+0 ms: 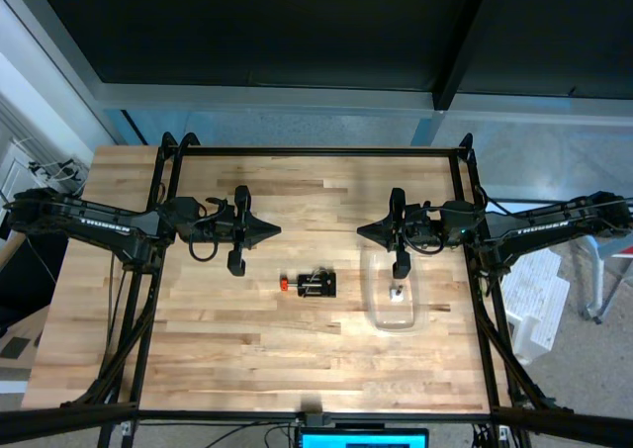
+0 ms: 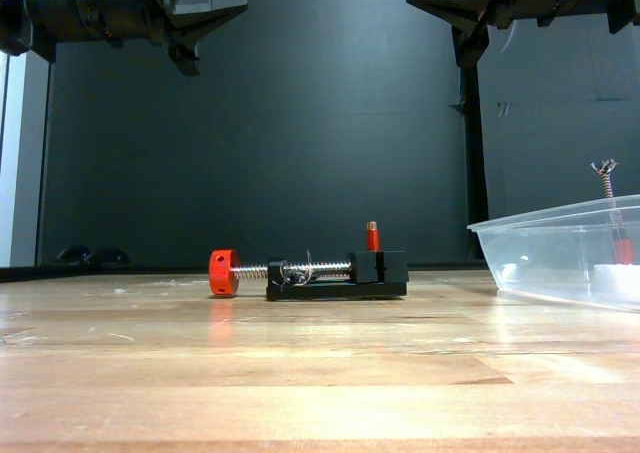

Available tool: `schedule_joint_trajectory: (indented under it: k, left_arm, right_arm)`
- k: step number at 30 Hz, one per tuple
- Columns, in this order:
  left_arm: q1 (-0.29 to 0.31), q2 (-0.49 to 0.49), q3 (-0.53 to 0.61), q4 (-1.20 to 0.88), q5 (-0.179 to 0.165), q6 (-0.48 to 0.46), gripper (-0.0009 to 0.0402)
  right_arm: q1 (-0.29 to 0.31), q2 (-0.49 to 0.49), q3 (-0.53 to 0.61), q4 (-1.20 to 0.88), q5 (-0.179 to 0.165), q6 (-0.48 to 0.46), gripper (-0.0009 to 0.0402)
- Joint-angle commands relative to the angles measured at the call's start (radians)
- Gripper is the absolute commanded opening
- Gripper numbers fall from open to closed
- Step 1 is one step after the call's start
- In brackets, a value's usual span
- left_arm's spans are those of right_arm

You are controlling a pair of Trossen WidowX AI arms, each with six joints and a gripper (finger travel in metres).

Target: Pick the RCA connector and install on taskboard

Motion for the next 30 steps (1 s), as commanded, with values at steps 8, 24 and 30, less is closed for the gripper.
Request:
schedule_joint_trajectory:
  k: [8,24,30]
  left_arm:
    - [0.0,0.0,0.0,0.0,0.0,0.0,0.0]
    - [0.0,0.0,0.0,0.0,0.0,0.0,0.0]
    - [0.0,0.0,0.0,0.0,0.0,0.0,0.0]
  right_arm:
    - [0.0,0.0,0.0,0.0,0.0,0.0,0.0]
    - [0.002,-0.036,0.01,-0.152,-0.051,0.001,0.0]
    - [0.006,-0.066,0.11,-0.528,-0.054,0.003,0.0]
